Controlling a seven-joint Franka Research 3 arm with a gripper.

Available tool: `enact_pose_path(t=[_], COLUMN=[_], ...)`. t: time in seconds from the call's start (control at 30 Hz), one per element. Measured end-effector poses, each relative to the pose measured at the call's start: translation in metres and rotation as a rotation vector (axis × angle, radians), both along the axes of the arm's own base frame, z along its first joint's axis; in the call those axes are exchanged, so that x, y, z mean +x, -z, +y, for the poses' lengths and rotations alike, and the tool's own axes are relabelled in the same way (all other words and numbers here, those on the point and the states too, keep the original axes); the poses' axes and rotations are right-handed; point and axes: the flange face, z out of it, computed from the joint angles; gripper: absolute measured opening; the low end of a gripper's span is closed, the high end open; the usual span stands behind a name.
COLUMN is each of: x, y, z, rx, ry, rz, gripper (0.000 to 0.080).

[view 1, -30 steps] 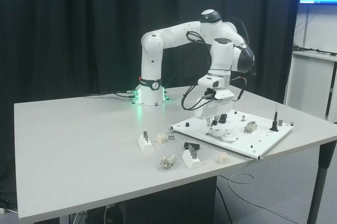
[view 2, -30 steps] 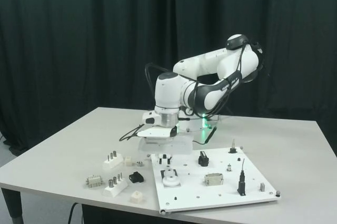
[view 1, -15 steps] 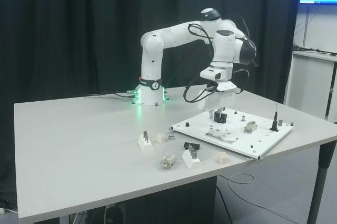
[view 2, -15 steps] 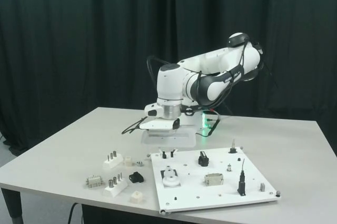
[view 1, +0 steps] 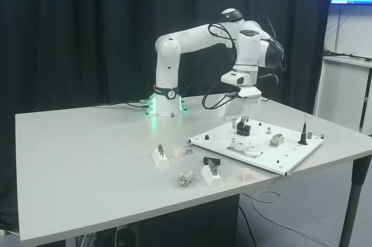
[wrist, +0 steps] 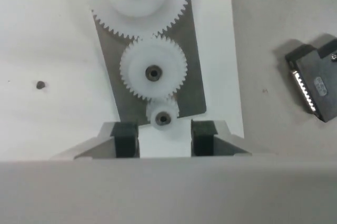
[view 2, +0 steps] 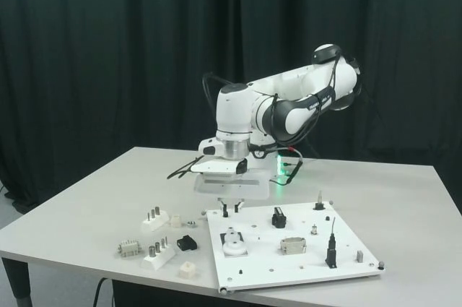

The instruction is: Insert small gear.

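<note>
With the claw spread and empty above the seated small gear, a careless sideways drift could snag its teeth and unseat it.

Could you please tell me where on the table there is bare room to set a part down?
The grey table lies bare from its near corner to the arm's base, and also behind the white board. It is crowded beside that board, where the small connector blocks cluster, and on the board around the gears, beneath the open gripper.
</note>
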Motion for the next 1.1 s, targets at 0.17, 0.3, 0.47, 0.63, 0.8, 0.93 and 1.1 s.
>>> enact_pose_path(t=[0.17,0.3,0.47,0.63,0.8,0.93,1.1], x=[0.000,0.001,0.001,0.002,0.003,0.003,0.004], y=[-0.007,-0.013,-0.023,-0.031,-0.036,-0.040,-0.043], z=[0.000,0.001,0.002,0.003,0.005,0.006,0.007], rx=[0.004,0.009,0.017,0.020,0.015,0.014,0.016], ry=[0.011,0.021,0.045,0.070,0.099,0.118,0.132], rz=[-0.004,-0.008,-0.013,-0.018,-0.021,-0.021,-0.020], gripper=[0.0180,0.0180,0.0180,0.0180,0.0180,0.0180,0.0180])
